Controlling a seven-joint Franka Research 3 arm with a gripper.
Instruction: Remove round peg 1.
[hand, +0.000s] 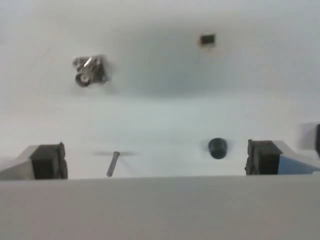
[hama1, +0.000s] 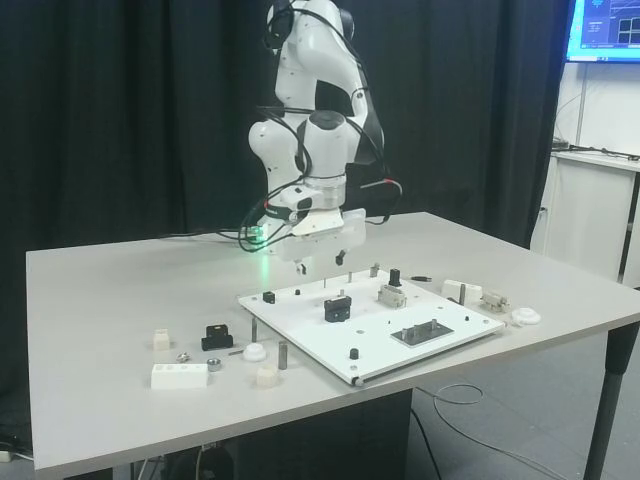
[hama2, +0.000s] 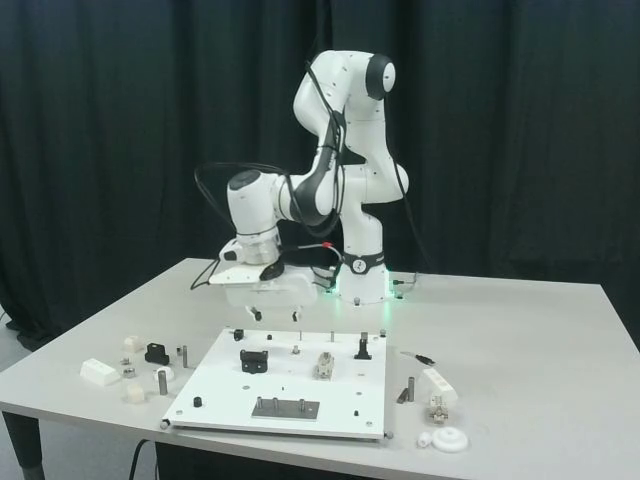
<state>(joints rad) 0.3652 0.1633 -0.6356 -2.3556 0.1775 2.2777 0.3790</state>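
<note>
A thin grey peg (hand: 113, 163) stood upright in the white board (hama1: 440, 345), near the board's back edge, likely seated in a hole so it could be pulled straight up. The claw (hand: 155, 160) hovered just above it, fingers (hand: 48, 161) spread wide and holding nothing. The white arm (hama2: 330, 160) reached forward from its base, wrist pointing down over the grey table (hama1: 100, 300).

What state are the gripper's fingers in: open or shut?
Open. In the wrist view the gripper shows its two black pads far apart over the white board, holding nothing.
</note>
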